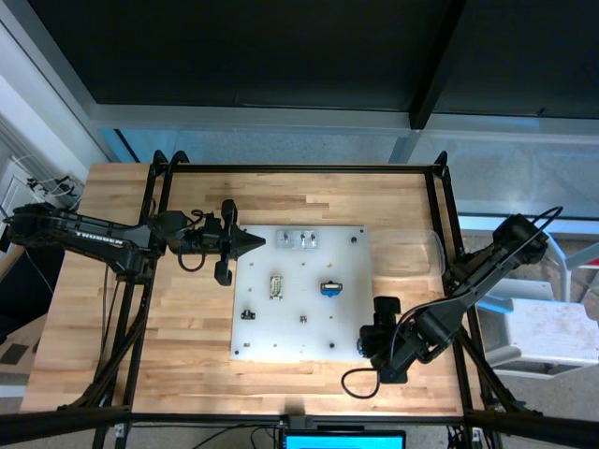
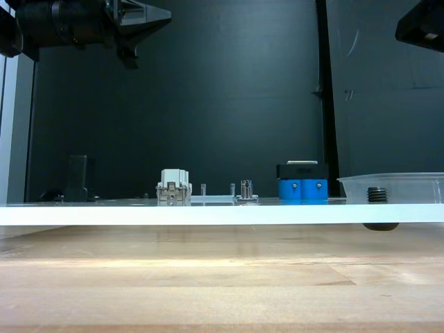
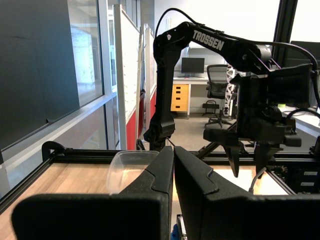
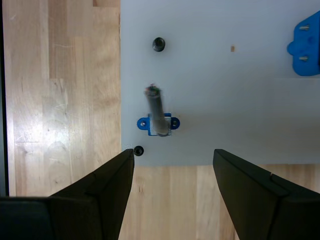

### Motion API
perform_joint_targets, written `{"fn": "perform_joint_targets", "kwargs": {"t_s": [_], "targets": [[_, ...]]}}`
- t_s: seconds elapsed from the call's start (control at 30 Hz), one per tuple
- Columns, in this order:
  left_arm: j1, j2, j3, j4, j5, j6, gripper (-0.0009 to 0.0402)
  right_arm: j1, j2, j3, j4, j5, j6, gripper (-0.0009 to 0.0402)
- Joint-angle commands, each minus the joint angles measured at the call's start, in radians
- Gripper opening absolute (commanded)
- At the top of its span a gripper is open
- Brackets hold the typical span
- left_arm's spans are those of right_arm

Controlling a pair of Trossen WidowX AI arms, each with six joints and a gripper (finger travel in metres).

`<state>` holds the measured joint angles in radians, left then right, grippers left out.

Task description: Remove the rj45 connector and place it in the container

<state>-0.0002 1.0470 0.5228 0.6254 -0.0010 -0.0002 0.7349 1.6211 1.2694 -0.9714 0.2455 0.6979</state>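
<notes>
The rj45 connector [image 4: 158, 114] is a short grey plug standing in a small blue holder near the near-right corner of the white board [image 4: 225, 95]. My right gripper [image 4: 172, 152] hangs open well above it, with nothing between its fingers. In the high view, the right gripper [image 1: 372, 342] covers that corner of the board [image 1: 281, 339]. The container [image 1: 412, 253], a clear shallow tub, sits on the wood just right of the board and shows again as the container [image 2: 399, 186] and the container [image 3: 129, 169]. My left gripper [image 1: 255, 241] is shut and empty, raised over the board's far-left edge.
The board also carries a grey-white connector [image 1: 276, 287], a blue block [image 1: 329, 288] and a clear mount [image 1: 298, 240]. A black corner screw [image 4: 138, 150] lies close to the plug. Black frame rails [image 1: 449, 243] border the table.
</notes>
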Motion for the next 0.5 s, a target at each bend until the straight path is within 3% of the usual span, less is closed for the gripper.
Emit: {"fn": "perform_joint_targets", "kwargs": {"t_s": [0.03, 0.27, 0.37, 0.5], "targets": [[0.0, 0.0, 0.0, 0.0, 0.0, 0.0, 0.0, 0.002, 0.007, -0.008, 0.023, 0.0, 0.001, 0.0236], [0.0, 0.0, 0.0, 0.0, 0.0, 0.0, 0.0, 0.001, 0.009, -0.067, 0.111, 0.023, -0.003, 0.0239], [0.0, 0.0, 0.0, 0.0, 0.0, 0.0, 0.0, -0.001, 0.009, -0.08, 0.121, 0.051, -0.002, 0.0238], [0.0, 0.0, 0.0, 0.0, 0.0, 0.0, 0.0, -0.011, 0.009, -0.091, 0.127, 0.051, -0.003, 0.0235]]}}
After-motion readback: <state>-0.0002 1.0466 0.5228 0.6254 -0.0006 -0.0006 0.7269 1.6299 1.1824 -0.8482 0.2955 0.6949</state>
